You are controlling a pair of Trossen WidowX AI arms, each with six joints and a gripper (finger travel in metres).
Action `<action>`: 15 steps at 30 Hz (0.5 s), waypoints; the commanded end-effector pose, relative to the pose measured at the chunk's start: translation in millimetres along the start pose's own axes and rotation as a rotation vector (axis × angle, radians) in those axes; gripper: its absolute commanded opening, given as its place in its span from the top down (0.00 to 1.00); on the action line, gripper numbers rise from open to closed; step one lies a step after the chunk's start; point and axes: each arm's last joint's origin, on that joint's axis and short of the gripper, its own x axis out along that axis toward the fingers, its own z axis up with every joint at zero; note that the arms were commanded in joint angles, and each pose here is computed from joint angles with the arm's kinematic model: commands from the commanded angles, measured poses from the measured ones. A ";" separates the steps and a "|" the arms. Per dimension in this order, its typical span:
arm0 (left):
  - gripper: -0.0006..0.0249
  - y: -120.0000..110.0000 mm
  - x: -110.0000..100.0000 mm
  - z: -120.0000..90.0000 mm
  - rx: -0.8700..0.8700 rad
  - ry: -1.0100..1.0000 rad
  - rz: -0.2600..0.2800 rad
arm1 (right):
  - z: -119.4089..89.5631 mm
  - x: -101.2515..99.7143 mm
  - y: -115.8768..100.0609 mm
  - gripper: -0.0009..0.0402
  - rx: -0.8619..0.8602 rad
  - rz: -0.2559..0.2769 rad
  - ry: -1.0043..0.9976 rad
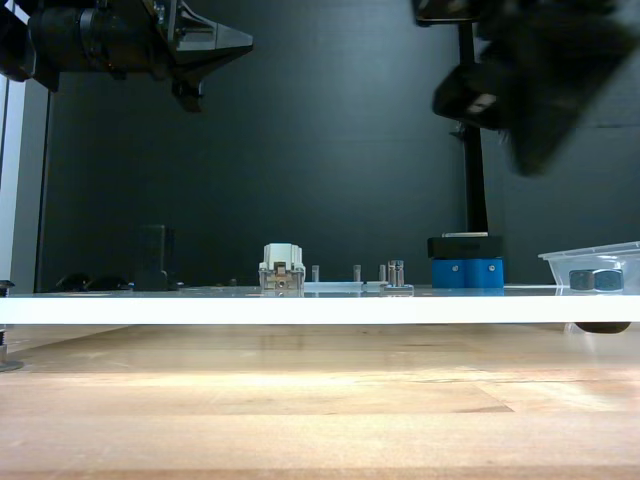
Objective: Pick the M12 nut and place it on its threads and fasten
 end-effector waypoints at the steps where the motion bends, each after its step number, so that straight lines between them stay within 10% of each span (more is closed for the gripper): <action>1: 0.98 0.0 0.1 0.0 0.000 0.000 0.000 | -2.8 -16.5 -21.2 0.98 0.020 -0.009 -0.136; 15: 0.98 0.0 0.1 0.0 0.000 0.000 0.000 | -34.6 -80.2 -116.0 0.98 0.066 -0.013 -0.812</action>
